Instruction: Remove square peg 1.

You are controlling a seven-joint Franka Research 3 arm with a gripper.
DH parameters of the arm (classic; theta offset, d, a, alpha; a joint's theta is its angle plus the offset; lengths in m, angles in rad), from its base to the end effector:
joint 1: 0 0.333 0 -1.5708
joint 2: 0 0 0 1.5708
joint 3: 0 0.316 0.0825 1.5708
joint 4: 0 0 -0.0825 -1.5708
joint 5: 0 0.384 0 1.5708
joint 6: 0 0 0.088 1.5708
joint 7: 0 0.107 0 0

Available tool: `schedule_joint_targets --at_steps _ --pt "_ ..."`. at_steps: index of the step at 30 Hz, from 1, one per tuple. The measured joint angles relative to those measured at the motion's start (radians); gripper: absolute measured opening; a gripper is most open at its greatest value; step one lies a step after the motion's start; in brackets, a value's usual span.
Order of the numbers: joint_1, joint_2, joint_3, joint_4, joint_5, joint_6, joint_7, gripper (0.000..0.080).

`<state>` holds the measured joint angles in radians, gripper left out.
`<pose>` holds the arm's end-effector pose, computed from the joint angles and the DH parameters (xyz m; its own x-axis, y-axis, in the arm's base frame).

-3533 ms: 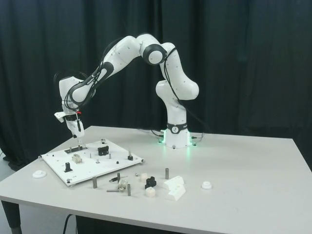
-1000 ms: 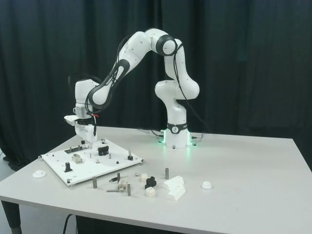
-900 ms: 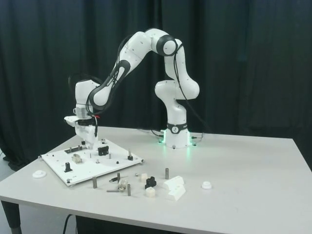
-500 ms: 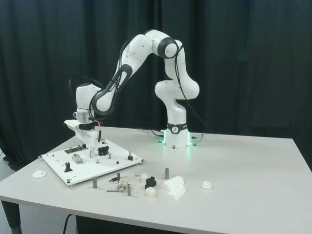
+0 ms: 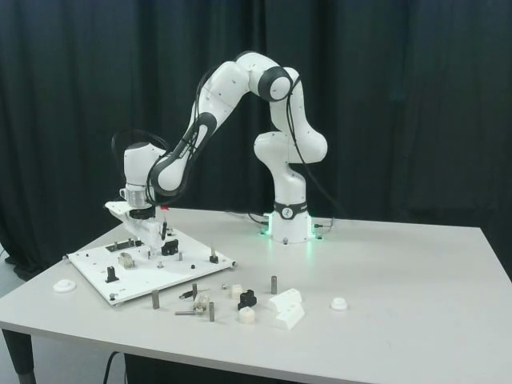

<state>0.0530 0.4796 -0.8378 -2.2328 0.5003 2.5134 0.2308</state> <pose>0.3753 -0.3918 0.2230 0.2000 -0.9788 0.0436 -0.9791 -0.1979 0.0475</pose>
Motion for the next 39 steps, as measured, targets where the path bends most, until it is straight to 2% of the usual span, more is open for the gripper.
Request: schedule_joint_targets --at_steps 15,26,27,32,33,38,39 --pt "-0.042 0.003 0.041 -0.003 0.015 0.000 -0.011 0.0800" --pt "-0.053 0.010 0.048 -0.003 0.067 0.000 -0.017 0.0800" --pt "-0.053 0.010 0.048 -0.003 0.073 0.000 -0.017 0.0540" --pt "-0.054 0.012 0.048 -0.003 0.096 0.000 -0.017 0.0540" --pt "-0.054 0.013 0.048 -0.003 0.100 0.000 -0.017 0.0378" --pt "-0.054 0.014 0.049 -0.003 0.115 0.000 -0.017 0.0378" --pt "-0.054 0.014 0.049 -0.003 0.118 0.000 -0.017 0.0218"
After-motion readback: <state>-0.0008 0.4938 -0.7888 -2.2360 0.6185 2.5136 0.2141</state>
